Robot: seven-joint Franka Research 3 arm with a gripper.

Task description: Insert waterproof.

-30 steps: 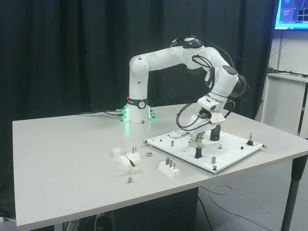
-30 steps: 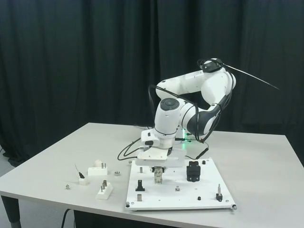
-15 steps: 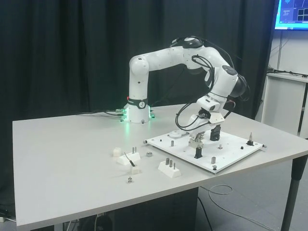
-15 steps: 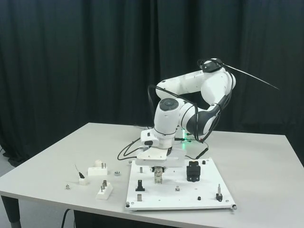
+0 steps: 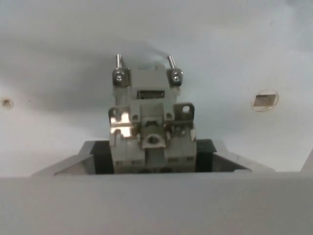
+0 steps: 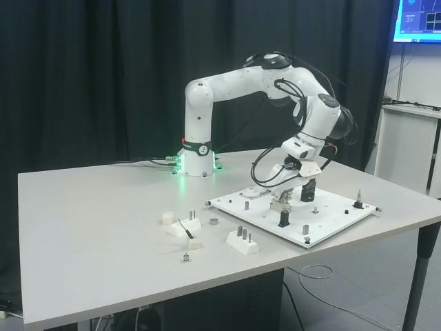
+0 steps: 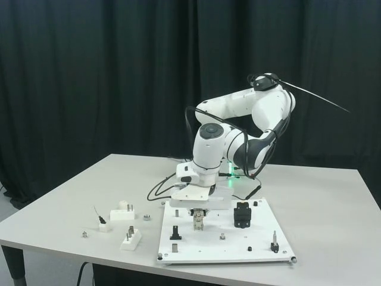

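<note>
The waterproof connector (image 5: 150,117) is a small grey plug with two metal screws at its far end. In the wrist view it sits centred between the jaws of my gripper (image 5: 151,159), which is shut on it. In the room views the gripper (image 6: 281,201) (image 7: 197,219) points straight down and holds the connector (image 7: 197,224) just over the white board (image 6: 334,215) (image 7: 238,249), near the board's middle. Whether the connector touches the board is hidden.
On the board stand a black holder (image 6: 282,221) (image 7: 175,232), a black block (image 6: 309,193) (image 7: 241,214) and a thin peg (image 6: 357,200) (image 7: 274,243). Beside the board lie white fixtures with pins (image 6: 244,241) (image 7: 130,238) and a small nut (image 6: 185,258).
</note>
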